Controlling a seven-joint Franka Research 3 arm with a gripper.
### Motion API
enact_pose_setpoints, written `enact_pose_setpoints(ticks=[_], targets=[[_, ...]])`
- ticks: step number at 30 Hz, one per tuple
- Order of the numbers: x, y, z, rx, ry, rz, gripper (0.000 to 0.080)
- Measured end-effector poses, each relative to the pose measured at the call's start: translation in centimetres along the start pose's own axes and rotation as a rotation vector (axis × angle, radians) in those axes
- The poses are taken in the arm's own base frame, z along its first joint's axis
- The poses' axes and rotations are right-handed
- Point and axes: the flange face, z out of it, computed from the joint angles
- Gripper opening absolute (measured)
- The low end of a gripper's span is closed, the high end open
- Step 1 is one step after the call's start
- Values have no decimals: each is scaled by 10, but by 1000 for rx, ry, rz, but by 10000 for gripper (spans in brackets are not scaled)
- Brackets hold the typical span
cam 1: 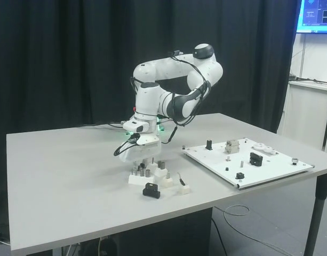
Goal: Pick BNC.
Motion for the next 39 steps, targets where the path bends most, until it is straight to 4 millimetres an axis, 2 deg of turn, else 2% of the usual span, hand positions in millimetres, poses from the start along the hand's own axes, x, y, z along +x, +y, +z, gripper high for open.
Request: enact_pose_setpoints(ticks=[8, 9, 18, 39], targets=[[0, 0, 0, 2, -1, 4, 516], [0, 0, 0, 1, -1, 5, 127], [1, 3, -6, 2, 3, 25, 128], [-1, 16, -46, 30, -36, 53, 126]])
